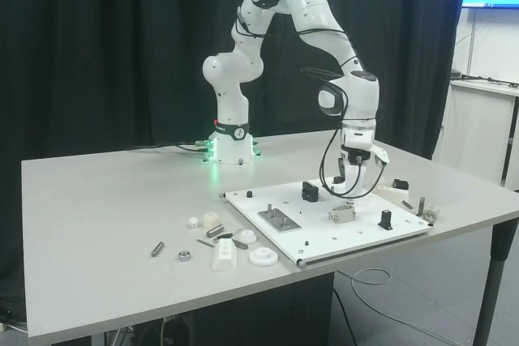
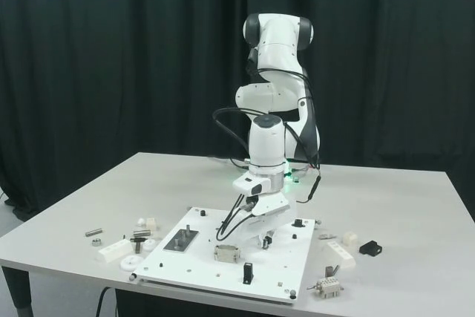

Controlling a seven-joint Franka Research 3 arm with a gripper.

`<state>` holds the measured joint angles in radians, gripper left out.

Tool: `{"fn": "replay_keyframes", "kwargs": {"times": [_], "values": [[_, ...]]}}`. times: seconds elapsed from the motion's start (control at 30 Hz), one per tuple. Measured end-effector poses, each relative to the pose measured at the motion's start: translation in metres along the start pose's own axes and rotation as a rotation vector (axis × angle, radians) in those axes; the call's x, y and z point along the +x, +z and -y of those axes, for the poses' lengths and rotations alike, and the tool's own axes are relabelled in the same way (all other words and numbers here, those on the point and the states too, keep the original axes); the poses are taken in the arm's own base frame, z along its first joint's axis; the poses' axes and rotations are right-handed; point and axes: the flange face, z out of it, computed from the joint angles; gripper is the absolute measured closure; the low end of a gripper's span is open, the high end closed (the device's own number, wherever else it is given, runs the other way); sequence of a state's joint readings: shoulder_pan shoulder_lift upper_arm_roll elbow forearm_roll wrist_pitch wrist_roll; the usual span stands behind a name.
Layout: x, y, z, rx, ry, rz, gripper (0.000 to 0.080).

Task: Remove BNC.

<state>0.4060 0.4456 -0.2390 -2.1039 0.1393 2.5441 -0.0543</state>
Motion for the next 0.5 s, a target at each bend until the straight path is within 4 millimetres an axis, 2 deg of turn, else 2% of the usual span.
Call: {"fn": "replay_keyframes", "kwargs": {"times": [0.5], "values": [[-0.0001,-0.0005,0.0001,0.000,-0.102,0.001,0.0683]]}}
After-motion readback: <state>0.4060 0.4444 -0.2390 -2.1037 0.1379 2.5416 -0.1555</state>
